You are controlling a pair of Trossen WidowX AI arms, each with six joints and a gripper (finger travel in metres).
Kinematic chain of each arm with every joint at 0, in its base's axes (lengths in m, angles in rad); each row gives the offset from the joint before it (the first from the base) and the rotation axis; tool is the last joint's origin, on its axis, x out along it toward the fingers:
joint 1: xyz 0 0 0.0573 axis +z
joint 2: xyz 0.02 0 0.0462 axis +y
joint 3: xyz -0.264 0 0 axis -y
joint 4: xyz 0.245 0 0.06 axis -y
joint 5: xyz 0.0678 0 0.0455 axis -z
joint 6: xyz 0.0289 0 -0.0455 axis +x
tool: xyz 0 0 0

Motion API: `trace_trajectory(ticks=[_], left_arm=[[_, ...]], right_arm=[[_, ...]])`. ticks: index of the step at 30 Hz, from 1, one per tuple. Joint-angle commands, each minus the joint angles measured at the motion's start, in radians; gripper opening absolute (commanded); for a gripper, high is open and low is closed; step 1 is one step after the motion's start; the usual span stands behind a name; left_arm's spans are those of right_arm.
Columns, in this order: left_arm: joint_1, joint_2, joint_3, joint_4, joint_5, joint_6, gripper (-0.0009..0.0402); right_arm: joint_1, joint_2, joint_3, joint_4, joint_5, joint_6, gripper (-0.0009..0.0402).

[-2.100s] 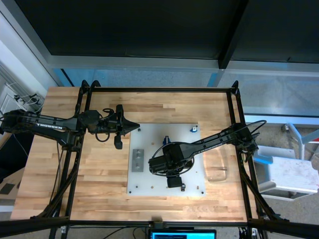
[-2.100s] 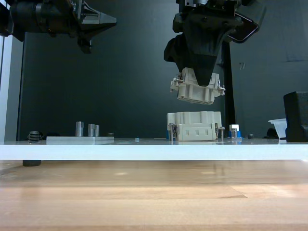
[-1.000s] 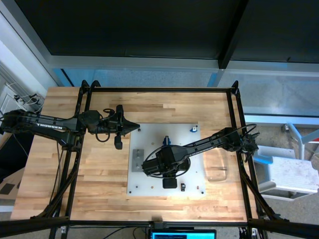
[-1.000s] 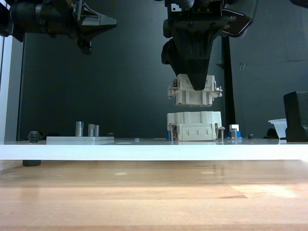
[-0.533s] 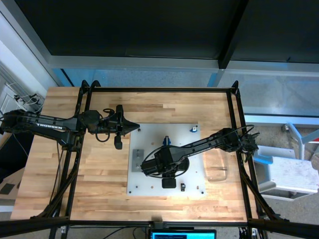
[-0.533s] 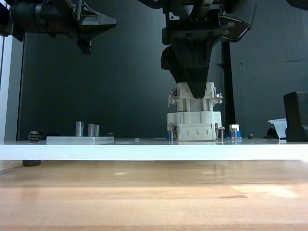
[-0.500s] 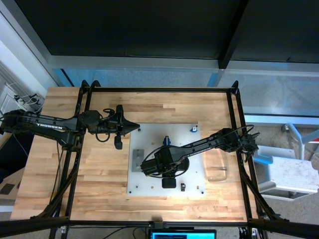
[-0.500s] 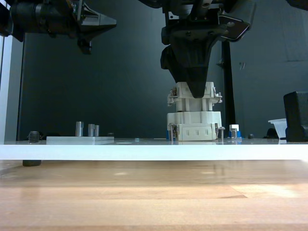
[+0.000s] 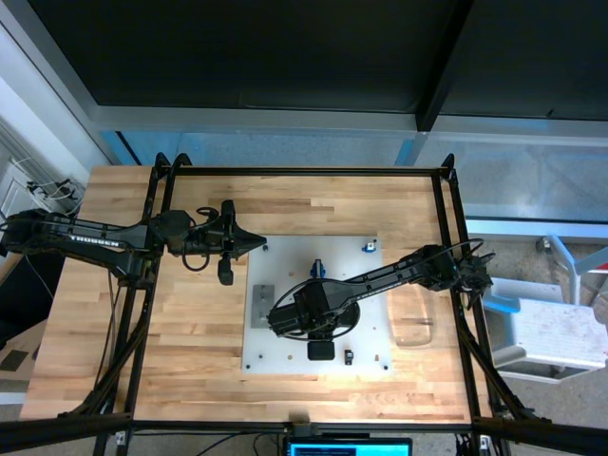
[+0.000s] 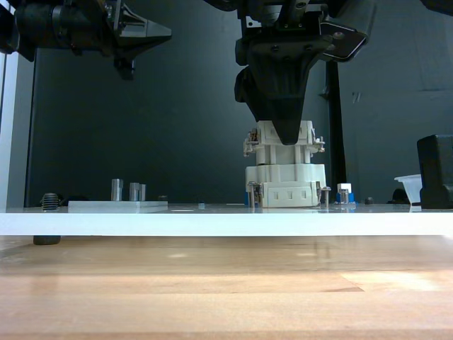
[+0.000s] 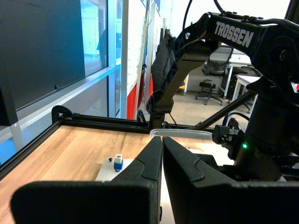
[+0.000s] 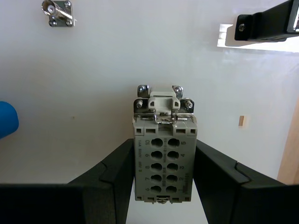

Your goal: Pick the HAN10E connector and install in the HAN10E hub

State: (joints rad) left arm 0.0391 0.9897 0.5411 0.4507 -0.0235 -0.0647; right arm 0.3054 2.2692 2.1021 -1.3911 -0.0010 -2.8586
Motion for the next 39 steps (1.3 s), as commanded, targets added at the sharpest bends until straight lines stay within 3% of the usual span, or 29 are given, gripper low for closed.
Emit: trace_trajectory(ticks=[1,32,39], left_arm=[[0.0,0.0,0.0,0.0,0.0,0.0,0.0],[0.0,0.0,0.0,-0.004,0.0,0.0,0.0],[0.0,0.0,0.0,-0.004,0.0,0.0,0.0]], right_arm=[[0.0,0.0,0.0,0.002,0.001,0.008,0.0009],[0.006,0.022,-0.003,0.005,0.01,0.019,0.0009],[0.008,0.022,-0.086,0.103,0.01,0.02,0.0009]])
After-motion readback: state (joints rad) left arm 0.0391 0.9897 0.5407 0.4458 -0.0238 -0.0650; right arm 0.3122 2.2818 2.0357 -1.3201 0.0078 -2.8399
